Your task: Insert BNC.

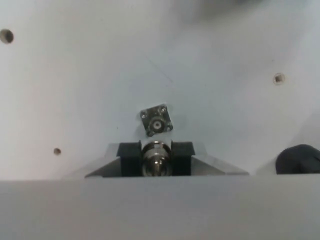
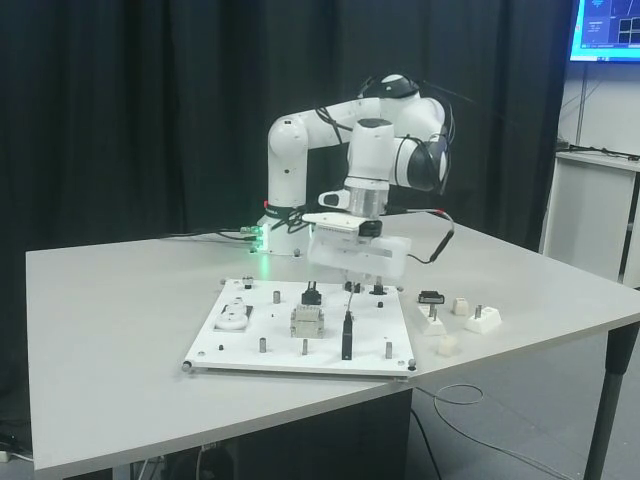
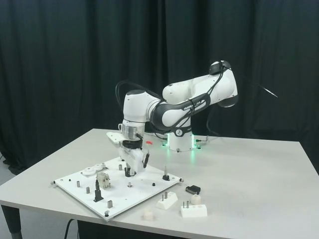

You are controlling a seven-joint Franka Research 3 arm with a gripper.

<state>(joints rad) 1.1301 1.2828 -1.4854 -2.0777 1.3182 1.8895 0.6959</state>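
Note:
In the wrist view my gripper (image 1: 156, 156) is shut on the metal BNC plug (image 1: 156, 164), which sits between the black fingers (image 1: 129, 156). Just beyond the plug's tip, the BNC socket (image 1: 157, 121) with its small square four-screw flange is mounted on the white board (image 1: 75, 100). A short gap separates plug and socket. From the room views the gripper (image 2: 352, 286) (image 3: 130, 171) hangs low over the back part of the board (image 2: 250, 355) (image 3: 75, 191); the plug itself is hidden there.
The board carries a grey block (image 2: 307, 322) (image 3: 103, 180), a black upright post (image 2: 347, 340), a white round part (image 2: 235, 318) and short pegs. Beside it on the grey table lie white blocks (image 2: 484, 320) (image 3: 194, 210) and a small black connector (image 2: 432, 297) (image 3: 193, 189). A black object (image 1: 299, 159) lies near the gripper.

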